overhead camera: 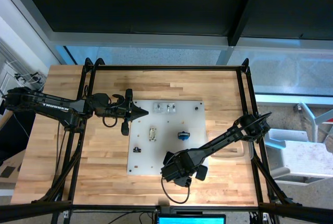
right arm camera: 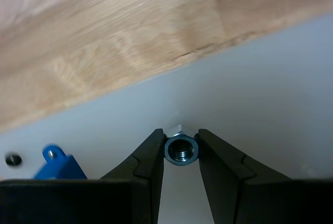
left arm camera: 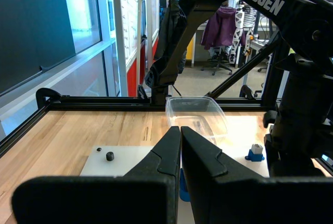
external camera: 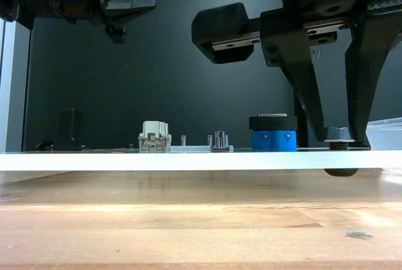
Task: Pick the M12 fastener and fasten on the M12 threads
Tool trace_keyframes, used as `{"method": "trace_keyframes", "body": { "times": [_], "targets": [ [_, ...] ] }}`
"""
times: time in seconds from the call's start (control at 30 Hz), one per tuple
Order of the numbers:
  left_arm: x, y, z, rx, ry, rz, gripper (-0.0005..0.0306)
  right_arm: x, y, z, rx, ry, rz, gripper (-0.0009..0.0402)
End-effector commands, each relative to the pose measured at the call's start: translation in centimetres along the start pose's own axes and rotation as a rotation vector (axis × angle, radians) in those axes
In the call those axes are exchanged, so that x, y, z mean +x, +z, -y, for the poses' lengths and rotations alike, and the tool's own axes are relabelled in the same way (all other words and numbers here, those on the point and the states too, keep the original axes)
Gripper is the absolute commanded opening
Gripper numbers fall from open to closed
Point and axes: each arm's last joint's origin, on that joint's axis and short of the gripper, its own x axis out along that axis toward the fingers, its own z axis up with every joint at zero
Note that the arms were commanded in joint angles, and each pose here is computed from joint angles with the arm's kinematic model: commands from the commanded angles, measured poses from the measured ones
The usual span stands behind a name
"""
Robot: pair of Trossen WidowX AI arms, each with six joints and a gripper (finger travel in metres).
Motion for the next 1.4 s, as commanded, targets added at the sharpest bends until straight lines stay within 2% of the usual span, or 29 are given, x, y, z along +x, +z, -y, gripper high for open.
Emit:
{"method": "trace_keyframes", "body": {
  "times": [0.03,0.27,0.53,0.77,1.0,1.2,1.4],
  "targets": [
    [0.0,0.0,-0.01,0.0,0.0,0.0,0.0,0.04,-0.02,-0.01,0.141,0.001,-0.004,0.0027],
    [0.0,0.0,0.0,0.0,0.0,0.0,0.0,0.02,-0.14,0.04,0.467,0.002,-0.009,0.0027],
    [0.0,0.0,0.0,0.0,0.0,0.0,0.0,0.02,-0.17,0.08,0.971,-0.001,-0.009,0.0028],
    [0.0,0.0,0.0,0.0,0.0,0.0,0.0,0.02,-0.19,0.11,1.337,-0.002,-0.009,0.0027],
    [0.0,0.0,-0.01,0.0,0.0,0.0,0.0,0.02,-0.19,0.12,1.674,-0.004,-0.008,0.0028],
    [0.0,0.0,0.0,0.0,0.0,0.0,0.0,0.02,-0.18,0.12,1.904,-0.005,-0.007,0.0028],
    [0.0,0.0,0.0,0.0,0.0,0.0,0.0,0.02,-0.16,0.17,2.277,-0.016,0.005,0.0028]
  ]
}}
